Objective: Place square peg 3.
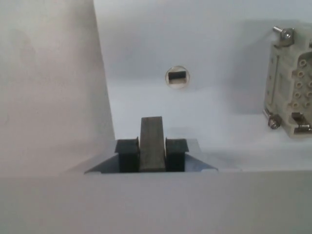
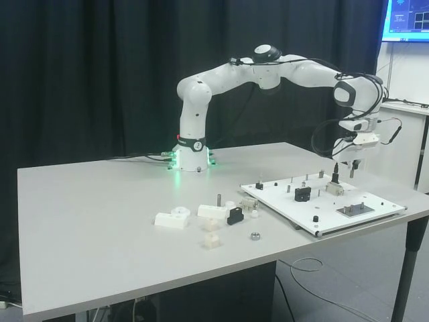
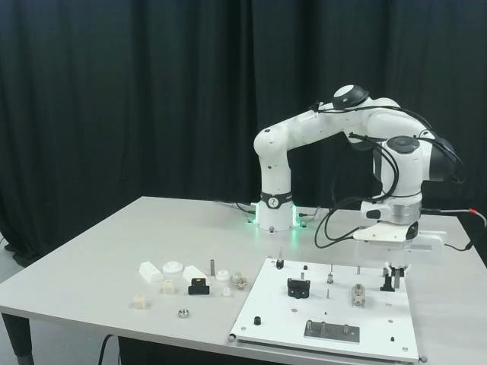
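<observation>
One peg: square peg 3 [image 1: 151, 144] stands upright, clamped between the black fingers.
Gripper [image 3: 389, 282]: closed on the peg, above the white board [image 3: 380, 334].
Board hole [image 1: 176, 76]: round recess nearby.
Connector [image 1: 292, 83]: bolted on board.

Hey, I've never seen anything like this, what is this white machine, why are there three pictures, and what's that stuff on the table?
The white machine is a robot arm bolted to a grey table. Two pictures come from cameras standing in the room, each at a different side. The third comes from a camera on the arm's wrist, looking down past its two black fingers.

At the arm's end is a gripper, a two-fingered clamp. It is shut on a dark square peg, held upright over a white board with small fittings on it. In the wrist view, a round hole shows in the board beyond the peg, and a pale connector block lies to one side.

Beside the board, loose small parts lie on the table.
</observation>
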You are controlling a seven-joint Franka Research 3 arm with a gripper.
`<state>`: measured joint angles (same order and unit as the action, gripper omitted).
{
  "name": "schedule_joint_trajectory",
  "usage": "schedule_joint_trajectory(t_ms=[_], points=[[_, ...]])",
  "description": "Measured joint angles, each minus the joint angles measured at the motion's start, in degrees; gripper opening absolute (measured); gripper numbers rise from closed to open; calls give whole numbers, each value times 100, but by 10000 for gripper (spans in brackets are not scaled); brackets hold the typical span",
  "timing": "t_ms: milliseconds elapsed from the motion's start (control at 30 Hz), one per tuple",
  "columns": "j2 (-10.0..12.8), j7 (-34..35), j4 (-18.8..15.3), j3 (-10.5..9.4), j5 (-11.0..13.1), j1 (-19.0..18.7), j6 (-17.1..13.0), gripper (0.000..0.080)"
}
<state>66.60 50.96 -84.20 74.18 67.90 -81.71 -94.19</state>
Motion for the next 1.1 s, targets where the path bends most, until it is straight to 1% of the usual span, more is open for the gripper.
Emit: schedule_joint_trajectory(t_ms=[433, 1100], points=[[0, 96, 10, 3, -80, -47, 1, 110], [0, 152, 17, 3, -87, -53, -12, 110]])
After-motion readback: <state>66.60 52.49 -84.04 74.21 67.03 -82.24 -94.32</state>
